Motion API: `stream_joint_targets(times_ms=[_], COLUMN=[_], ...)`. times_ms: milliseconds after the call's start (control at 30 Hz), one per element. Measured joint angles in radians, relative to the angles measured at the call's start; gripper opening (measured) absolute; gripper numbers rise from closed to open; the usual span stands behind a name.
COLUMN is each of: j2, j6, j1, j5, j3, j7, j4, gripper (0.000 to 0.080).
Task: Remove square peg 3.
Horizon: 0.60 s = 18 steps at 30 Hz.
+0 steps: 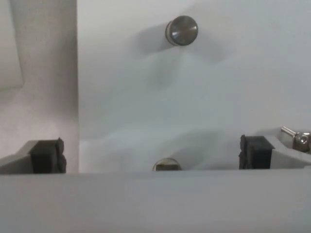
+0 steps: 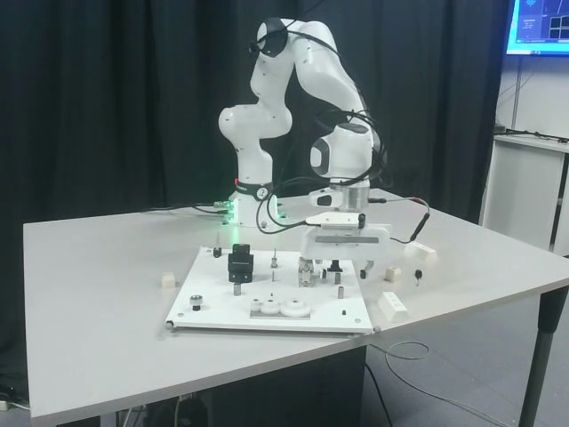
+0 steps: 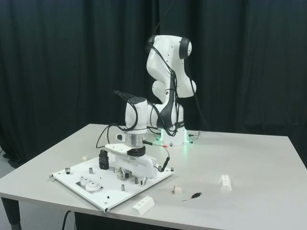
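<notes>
Hand [image 1: 150,154] spread over white board [image 1: 204,87] | wrist-only: peg [image 1: 166,165] between fingertips

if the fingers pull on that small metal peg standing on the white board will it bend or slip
The peg looks like solid metal, so probably stiff, not bendy. Its smooth, shiny surface may slip against the fingers. It is short and stands upright in the white board, so it likely lifts straight out.
</notes>
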Motion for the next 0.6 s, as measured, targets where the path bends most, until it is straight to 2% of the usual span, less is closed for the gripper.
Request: stream_joint_targets(times_ms=[600], j2=[0.008], j6=[-0.022], j1=[0.0], j5=[0.027], j3=[0.0], j7=[-0.015], j4=[0.0], gripper=[0.08])
